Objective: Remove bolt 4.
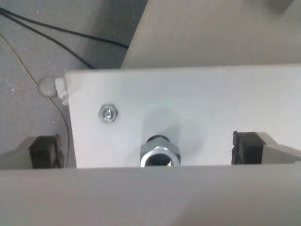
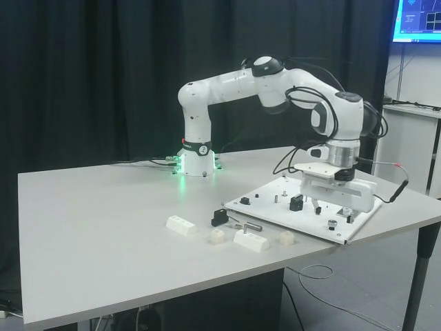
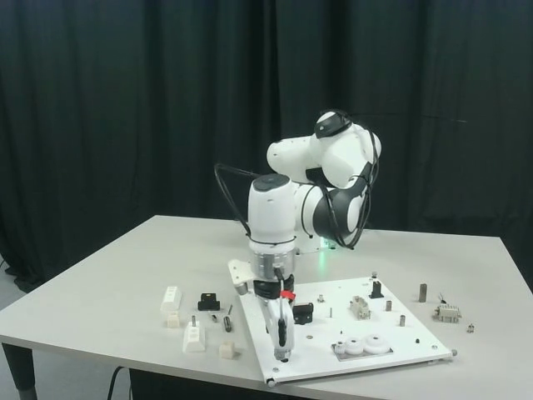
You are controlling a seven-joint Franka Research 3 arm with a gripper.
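Hanging low over the white board (image 1: 197, 108), the gripper (image 1: 146, 150) stood wide open, with one finger (image 1: 44, 151) off the board's edge above the grey desk (image 1: 28, 56) and the other finger (image 1: 247, 147) above the plate. Between the fingers stood the bolt (image 1: 160, 154), its hollow head cut off by the gripper body at the bottom of the wrist view, touching neither pad. Just beside it, toward the board's edge, lay a small hex nut (image 1: 108, 113). Black cables (image 1: 56, 37) crossed the desk beyond the board's corner. From the room views the bolt stayed hidden under the gripper (image 3: 281, 337); which numbered bolt it was could not be told.
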